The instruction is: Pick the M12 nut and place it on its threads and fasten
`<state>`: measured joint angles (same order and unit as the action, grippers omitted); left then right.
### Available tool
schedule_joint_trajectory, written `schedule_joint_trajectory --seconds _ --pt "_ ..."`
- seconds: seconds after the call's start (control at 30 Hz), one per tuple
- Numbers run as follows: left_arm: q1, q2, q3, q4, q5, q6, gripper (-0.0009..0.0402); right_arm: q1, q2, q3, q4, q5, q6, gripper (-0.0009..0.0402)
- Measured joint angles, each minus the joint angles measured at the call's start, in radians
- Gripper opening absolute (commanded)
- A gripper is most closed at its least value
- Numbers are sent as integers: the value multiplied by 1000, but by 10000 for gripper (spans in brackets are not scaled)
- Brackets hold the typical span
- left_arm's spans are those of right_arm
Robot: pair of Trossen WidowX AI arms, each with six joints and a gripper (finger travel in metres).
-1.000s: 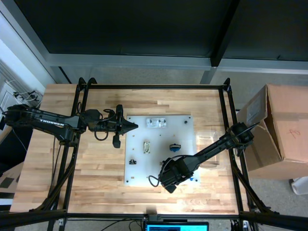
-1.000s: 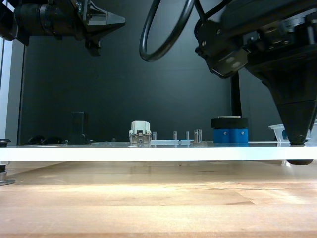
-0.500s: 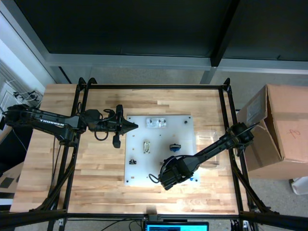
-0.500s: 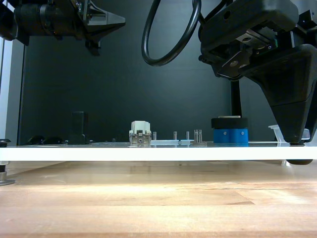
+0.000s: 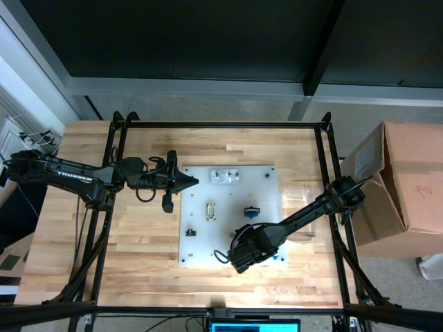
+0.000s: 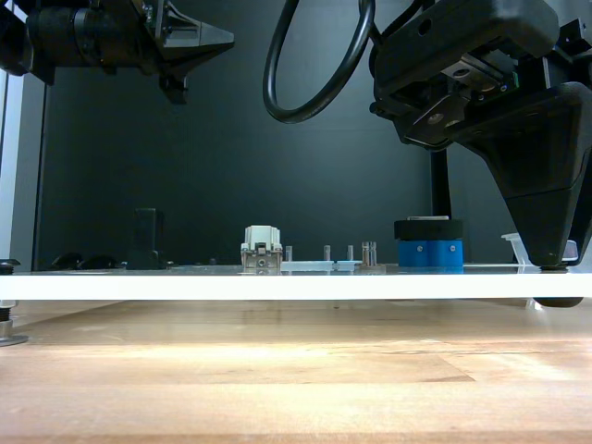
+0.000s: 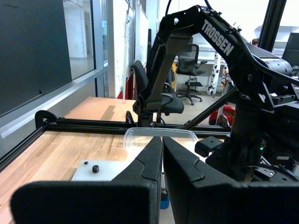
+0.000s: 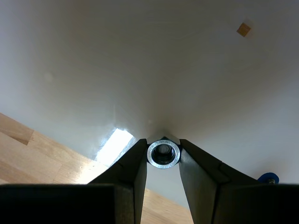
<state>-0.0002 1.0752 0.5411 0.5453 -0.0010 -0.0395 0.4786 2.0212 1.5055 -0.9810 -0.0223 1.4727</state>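
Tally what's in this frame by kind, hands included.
White board: 1
Hands: 2, left hand raised by the board's far left corner, right hand down at its near edge
M12 nut: 1, in the right hand
Clear tray: 1
Cardboard box: 1
Total: 6

At near right edge of flat white plastic board (image 5: 197, 207): right gripper (image 8: 163, 154), clamped on small silver nut (image 8: 151, 155); on stud or not, cannot tell. Above far left edge: left gripper (image 5: 188, 181), closed. Right of board: clear plastic tray (image 5: 299, 196).
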Motion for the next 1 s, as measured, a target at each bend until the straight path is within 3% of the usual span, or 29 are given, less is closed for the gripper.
schedule_joint_trajectory --seconds 0.5,0.83,1.0 --pt "0 0 0 0 0 0 0 -1 -8 4 2 -1 -2 219" --pt "0 0 0 0 0 0 0 1 -61 4 0 -7 -35 231" --pt "0 0 0 0 0 0 0 1 -108 5 -31 -9 -203 213"
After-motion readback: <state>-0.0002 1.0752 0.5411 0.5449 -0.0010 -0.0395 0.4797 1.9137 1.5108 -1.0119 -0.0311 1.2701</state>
